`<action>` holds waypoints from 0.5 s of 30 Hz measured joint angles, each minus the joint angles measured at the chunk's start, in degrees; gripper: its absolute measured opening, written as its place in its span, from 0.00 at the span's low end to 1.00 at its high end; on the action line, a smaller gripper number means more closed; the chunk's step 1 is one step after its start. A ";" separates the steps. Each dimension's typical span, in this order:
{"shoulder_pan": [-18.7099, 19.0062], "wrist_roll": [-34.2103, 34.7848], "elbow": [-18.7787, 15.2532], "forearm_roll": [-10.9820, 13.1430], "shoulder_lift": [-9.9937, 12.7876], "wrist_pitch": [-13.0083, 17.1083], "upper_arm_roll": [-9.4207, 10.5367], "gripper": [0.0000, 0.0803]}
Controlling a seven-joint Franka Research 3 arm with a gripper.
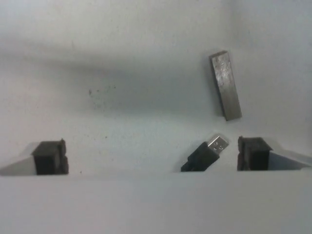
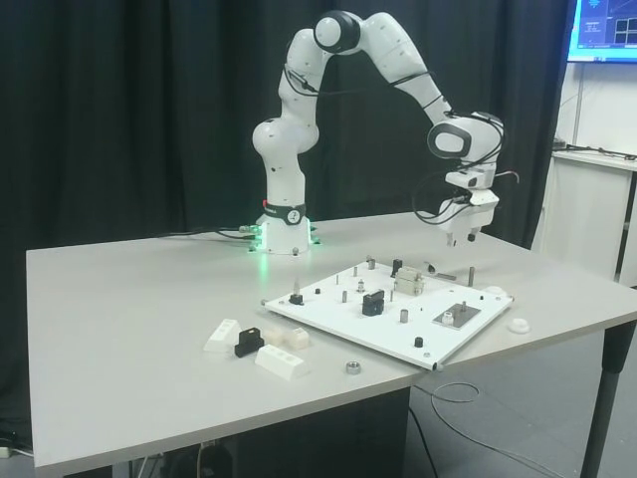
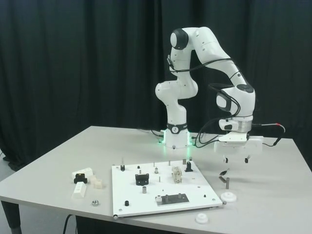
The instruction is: Remove waterproof.
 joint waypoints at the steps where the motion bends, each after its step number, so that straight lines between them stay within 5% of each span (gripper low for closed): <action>1: 0.00 0.00 0.22 0.00 0.00 -0.34 -0.06 0.63; 2: 0.00 0.00 0.46 0.00 0.00 -0.61 -0.11 0.63; 3: 0.00 0.00 0.68 0.00 0.00 -0.89 -0.17 0.98; 15: 0.00 0.00 3.13 -0.21 0.00 -4.02 -0.65 1.00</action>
